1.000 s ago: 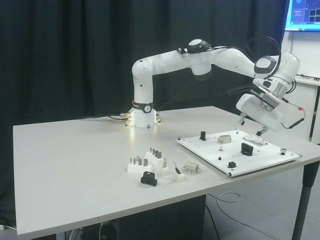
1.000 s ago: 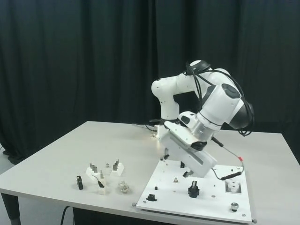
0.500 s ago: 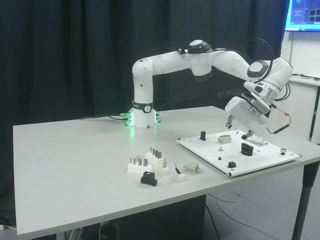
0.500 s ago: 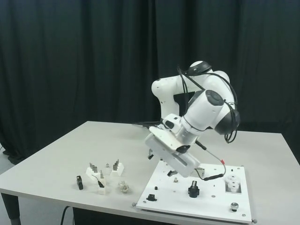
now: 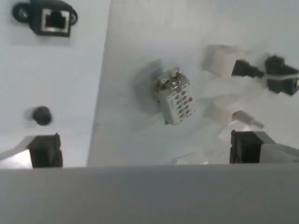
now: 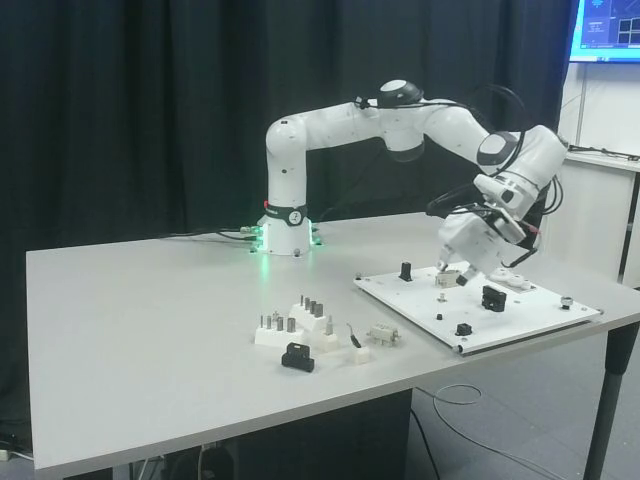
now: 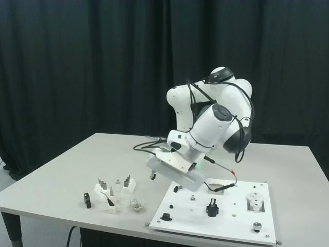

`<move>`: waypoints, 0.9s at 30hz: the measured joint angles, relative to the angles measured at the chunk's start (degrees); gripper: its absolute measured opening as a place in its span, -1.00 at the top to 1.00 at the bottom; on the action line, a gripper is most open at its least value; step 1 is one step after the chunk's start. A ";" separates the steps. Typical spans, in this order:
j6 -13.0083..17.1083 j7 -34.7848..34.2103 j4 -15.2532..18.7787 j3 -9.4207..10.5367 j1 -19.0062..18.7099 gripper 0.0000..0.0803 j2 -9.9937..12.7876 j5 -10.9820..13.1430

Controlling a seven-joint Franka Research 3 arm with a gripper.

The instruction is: Pick waterproof.

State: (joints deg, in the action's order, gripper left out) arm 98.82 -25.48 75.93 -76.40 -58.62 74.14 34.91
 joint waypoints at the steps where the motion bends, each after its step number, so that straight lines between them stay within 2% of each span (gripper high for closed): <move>1: 0.55 0.98 0.61 -0.03 -0.18 -0.99 0.00 0.03; 17: 8.39 11.29 8.65 -1.39 -1.36 -0.99 -0.01 0.93; 27: 11.06 22.35 13.15 -2.09 -1.08 -0.99 -0.01 4.99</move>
State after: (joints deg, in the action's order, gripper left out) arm 109.88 -3.14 89.09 -78.49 -59.69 74.13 39.89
